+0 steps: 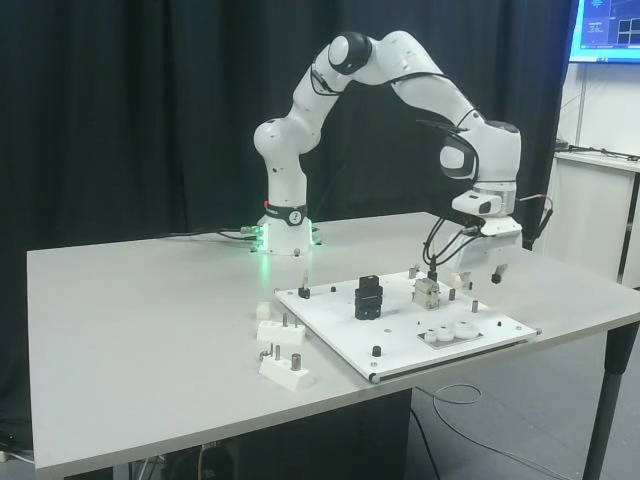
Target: Pick round peg 4.
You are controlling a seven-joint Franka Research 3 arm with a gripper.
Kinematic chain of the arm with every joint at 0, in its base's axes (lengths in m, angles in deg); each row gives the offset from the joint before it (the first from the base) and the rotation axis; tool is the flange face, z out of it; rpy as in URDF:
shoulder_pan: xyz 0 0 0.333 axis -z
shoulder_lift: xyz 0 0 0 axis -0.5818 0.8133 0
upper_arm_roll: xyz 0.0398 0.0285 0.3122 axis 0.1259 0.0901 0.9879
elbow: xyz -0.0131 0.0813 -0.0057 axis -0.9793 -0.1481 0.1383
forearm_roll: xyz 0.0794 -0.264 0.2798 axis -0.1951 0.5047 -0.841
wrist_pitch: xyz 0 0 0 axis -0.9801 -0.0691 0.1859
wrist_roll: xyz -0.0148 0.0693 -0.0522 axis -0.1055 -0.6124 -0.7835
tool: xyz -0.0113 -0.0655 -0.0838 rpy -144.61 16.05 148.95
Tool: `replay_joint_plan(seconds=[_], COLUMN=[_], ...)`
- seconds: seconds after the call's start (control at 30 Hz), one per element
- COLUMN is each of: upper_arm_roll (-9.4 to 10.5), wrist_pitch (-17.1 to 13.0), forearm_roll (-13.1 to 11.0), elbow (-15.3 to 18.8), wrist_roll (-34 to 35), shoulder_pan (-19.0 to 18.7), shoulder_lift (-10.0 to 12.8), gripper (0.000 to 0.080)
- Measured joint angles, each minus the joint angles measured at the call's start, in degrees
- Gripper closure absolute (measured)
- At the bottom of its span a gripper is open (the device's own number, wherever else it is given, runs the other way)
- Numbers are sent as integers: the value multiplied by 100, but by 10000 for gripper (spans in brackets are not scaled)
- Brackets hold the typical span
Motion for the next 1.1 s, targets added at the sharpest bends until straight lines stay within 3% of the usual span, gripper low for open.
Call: replay_joint_plan(seconds=[1.1], upper_arm_roll=[1], wrist_pitch=[168], forearm_roll=[-82], elbow=[-29], wrist_roll=[-295], shoulder_pan=[34], shoulder_lift=[2], gripper=[3])
